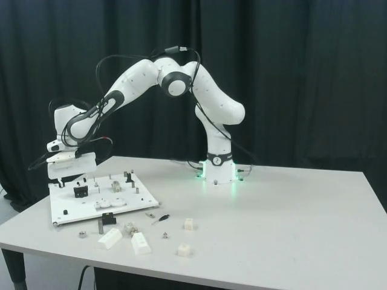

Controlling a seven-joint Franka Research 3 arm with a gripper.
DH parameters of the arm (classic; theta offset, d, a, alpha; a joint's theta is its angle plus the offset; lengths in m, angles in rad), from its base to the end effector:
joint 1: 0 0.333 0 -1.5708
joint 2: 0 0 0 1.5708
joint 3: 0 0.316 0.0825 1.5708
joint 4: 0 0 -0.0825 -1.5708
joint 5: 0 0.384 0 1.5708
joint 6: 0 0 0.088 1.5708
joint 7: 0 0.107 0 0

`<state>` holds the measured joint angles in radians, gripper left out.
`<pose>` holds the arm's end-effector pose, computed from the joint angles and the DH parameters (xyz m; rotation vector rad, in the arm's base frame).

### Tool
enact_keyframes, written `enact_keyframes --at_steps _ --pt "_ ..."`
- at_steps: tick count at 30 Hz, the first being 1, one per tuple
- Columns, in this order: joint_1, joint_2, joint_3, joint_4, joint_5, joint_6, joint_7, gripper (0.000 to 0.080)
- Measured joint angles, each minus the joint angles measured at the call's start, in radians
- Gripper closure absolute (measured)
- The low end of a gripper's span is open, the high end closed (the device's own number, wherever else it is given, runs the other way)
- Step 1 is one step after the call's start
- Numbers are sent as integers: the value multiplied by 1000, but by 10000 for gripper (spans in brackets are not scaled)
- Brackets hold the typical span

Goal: Remove square peg 2.

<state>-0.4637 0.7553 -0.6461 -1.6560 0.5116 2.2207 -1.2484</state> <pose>0.3632 -0.5743 0.2335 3.1352 -0.0785 -0.0427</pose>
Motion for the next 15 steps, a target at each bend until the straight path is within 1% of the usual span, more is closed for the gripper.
enact_keyframes --at_steps 15 --pt "-10 12 0 -1 30 10 -54 3"
